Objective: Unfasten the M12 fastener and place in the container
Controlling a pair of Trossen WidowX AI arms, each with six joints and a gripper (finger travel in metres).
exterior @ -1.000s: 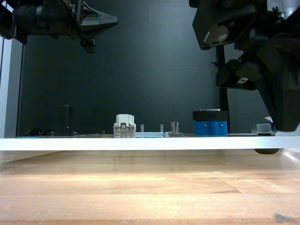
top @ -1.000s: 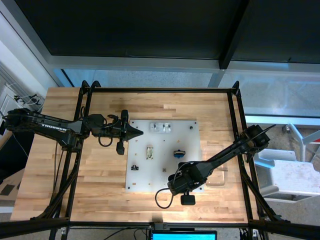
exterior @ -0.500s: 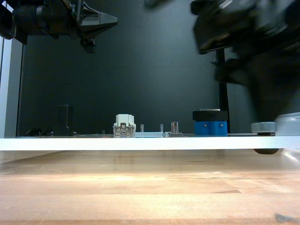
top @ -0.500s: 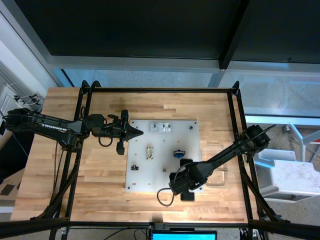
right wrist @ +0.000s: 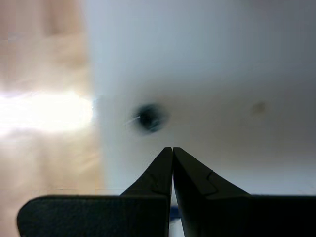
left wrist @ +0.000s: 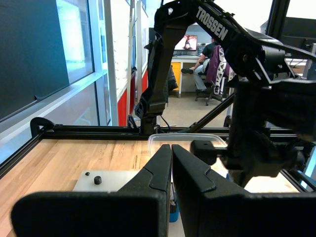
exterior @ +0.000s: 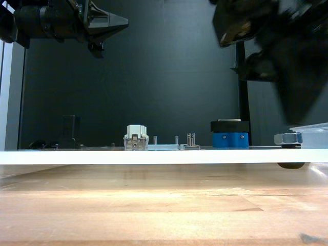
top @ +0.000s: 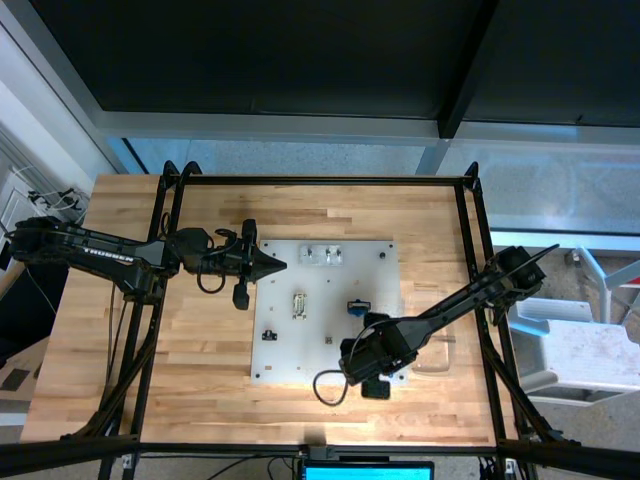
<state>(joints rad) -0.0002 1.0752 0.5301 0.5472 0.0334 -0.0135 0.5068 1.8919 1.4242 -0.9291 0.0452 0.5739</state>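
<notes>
The small silver nut point(exterior: 288, 138) stands at the board's near right edge in the low view, level and on top of a thin dark base, apparently on its stud. From above it is hidden under my right arm. My right gripper point(top: 368, 362) point(exterior: 292, 115) point(right wrist: 172, 149) hangs just above the nut, shut with nothing between its fingers. Its wrist view shows a blurred dark round spot point(right wrist: 149, 117) on the white board; I cannot tell if that is the nut. The clear container point(top: 437, 357) point(exterior: 312, 132) point(left wrist: 163, 136) lies right of the board and holds nothing I can see. My left gripper point(top: 278, 266) point(exterior: 125, 21) point(left wrist: 171, 148) is shut, high at the board's far left.
The white board point(top: 300, 350) point(exterior: 154, 156) carries a beige connector point(top: 299, 305) point(exterior: 136, 139), a blue and black block point(top: 357, 308) point(exterior: 230, 134) and small silver posts point(exterior: 191, 139). A black frame point(top: 470, 250) rings the wooden table.
My right gripper has risen off the nut and turned slightly. The nut stays where it was. The left arm has not moved.
</notes>
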